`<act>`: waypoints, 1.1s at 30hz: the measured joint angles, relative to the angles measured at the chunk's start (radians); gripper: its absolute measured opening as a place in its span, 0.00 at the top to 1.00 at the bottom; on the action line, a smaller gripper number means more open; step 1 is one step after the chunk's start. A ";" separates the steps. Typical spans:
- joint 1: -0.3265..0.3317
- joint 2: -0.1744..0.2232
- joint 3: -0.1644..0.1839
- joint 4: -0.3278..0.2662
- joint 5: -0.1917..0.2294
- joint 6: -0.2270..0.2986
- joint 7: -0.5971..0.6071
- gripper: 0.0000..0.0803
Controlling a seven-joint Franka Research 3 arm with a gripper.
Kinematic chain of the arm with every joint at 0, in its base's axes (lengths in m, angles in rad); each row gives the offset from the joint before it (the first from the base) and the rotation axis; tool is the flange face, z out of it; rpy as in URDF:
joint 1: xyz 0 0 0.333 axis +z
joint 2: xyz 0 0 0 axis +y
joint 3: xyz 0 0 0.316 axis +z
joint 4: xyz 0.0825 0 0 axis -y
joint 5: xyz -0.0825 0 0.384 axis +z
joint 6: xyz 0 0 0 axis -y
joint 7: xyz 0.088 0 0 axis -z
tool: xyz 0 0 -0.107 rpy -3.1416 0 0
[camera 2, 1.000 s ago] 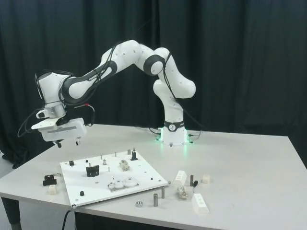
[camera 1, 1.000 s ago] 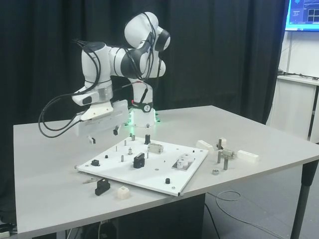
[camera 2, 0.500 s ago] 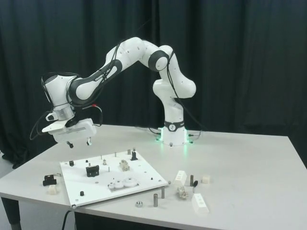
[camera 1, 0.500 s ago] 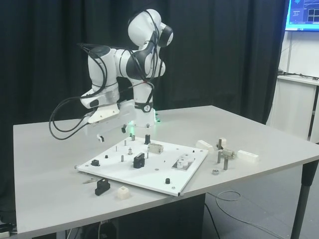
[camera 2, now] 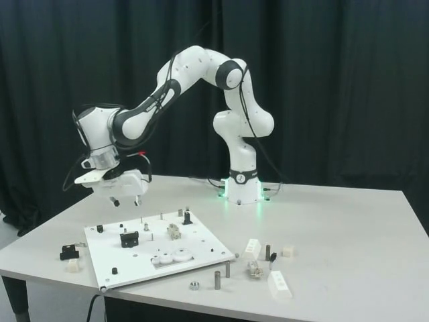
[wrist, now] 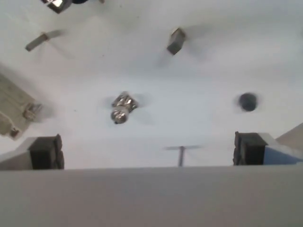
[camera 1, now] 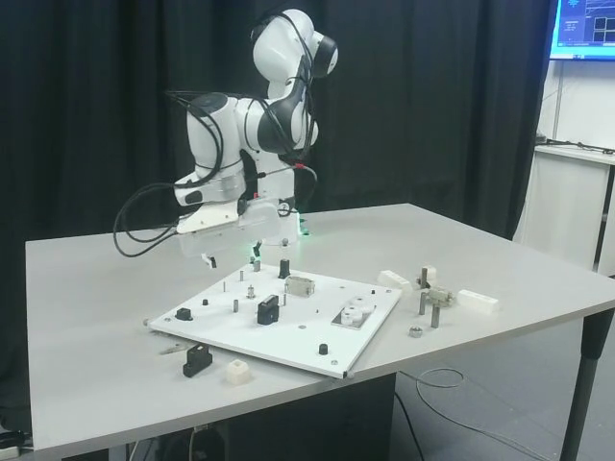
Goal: Remove BNC.
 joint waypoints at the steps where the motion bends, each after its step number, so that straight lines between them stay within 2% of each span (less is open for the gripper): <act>1: 0.008 -0.010 -0.001 -0.017 -0.003 0.012 0.020 0.00; 9: 0.071 -0.090 -0.001 -0.157 -0.049 0.119 0.165 0.00; 20: 0.141 -0.189 -0.002 -0.321 -0.133 0.302 0.299 0.00; 24: 0.152 -0.209 -0.002 -0.363 -0.151 0.355 0.349 0.00; 33: 0.168 -0.223 -0.002 -0.424 -0.151 0.450 0.491 0.00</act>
